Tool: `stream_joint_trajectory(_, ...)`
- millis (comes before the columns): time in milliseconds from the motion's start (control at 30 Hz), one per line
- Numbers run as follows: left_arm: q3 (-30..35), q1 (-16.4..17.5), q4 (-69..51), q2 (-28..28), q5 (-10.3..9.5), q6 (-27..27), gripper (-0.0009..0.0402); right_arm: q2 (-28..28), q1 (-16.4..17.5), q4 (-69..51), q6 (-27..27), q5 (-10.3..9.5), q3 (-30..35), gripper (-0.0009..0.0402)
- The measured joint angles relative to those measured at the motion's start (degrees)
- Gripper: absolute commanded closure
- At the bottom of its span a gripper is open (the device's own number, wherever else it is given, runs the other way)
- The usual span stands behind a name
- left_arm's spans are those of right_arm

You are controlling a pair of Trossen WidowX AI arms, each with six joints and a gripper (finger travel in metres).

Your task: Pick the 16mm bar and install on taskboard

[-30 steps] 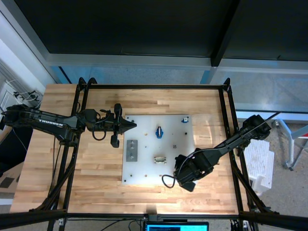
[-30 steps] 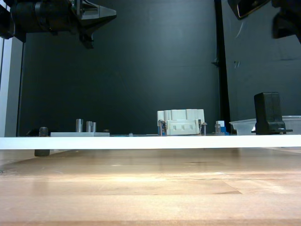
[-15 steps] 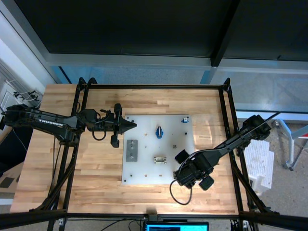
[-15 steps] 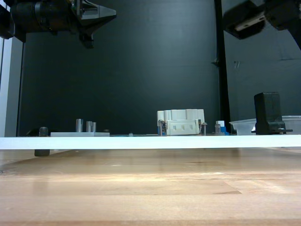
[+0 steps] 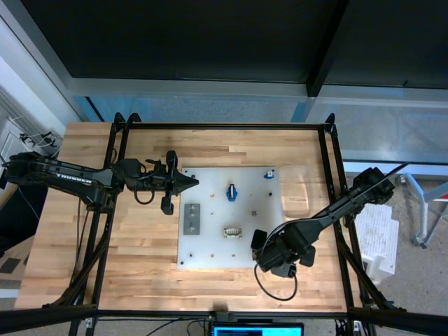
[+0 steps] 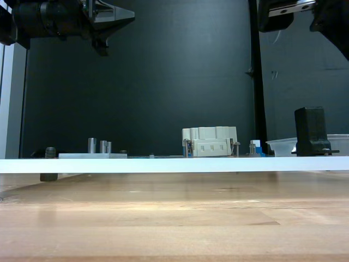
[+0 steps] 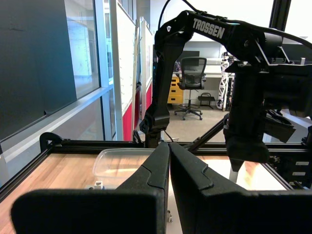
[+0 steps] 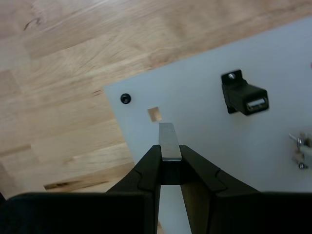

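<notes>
We see the right tool (image 8: pixel 169 155) poised over the near right corner of the taskboard (image 8: pixel 209 146), its two fingers closed on the 16mm bar (image 8: pixel 168 139). The grey metal bar sticks out past the fingertips and points down at the white plate. Its free end hangs just beside a small square hole (image 8: pixel 155 113), which we take to be its seat, and a black screw (image 8: pixel 126 98) sits nearer the corner. A black socket connector (image 8: pixel 243 100) stands well apart from the bar, farther along the board.

Across the counter (image 5: pixel 140 280), the left tool (image 7: pixel 169 146) hangs high above the board's far left edge. Its fingers are pressed together on nothing, and it looks parked.

We judge the bar to be picked and the insertion not yet begun. The bar's end appears offset from the hole rather than squarely over it. If the bar goes down from this position, it could land on the plate's face or catch the hole's edge. The fingers hold only a short stretch of smooth metal near their tips. Any such knock could twist the bar in the grip, or push it back through the fingers. A tilted bar would likely jam in the hole instead of seating.
</notes>
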Motion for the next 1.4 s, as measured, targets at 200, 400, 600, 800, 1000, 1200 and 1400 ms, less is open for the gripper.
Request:
stream_joint_trajectory(200,0.00,0.00,0.00,-0.02,0.00,-0.02,0.0393,-0.04,1.81,1.66,-3.37,0.00,-0.70,0.0393)
stream_joint_trajectory(400,0.00,0.00,0.00,-0.02,0.00,-0.02,0.0393,-0.07,3.63,3.93,-7.85,0.13,-2.89,0.0393)
stream_joint_trajectory(600,-0.02,0.00,0.00,0.00,0.00,-0.02,0.0393,0.92,3.96,3.98,-10.60,3.06,-3.08,0.0393)
stream_joint_trajectory(800,-0.02,0.00,0.02,-0.02,-0.02,0.00,0.0393,1.75,3.93,4.50,-11.93,3.52,-3.08,0.0393)
stream_joint_trajectory(1000,0.00,0.00,0.02,-0.02,0.00,0.00,0.0393,1.75,3.80,4.55,-12.20,3.48,-3.85,0.0393)
stream_joint_trajectory(1200,0.00,0.00,0.02,-0.02,0.00,0.00,0.0393,1.77,3.80,5.22,-12.33,2.91,-4.81,0.0393)
stream_joint_trajectory(1400,-0.02,0.00,0.00,-0.02,0.00,0.00,0.0393,1.79,3.48,6.29,-13.09,2.86,-5.55,0.0393)
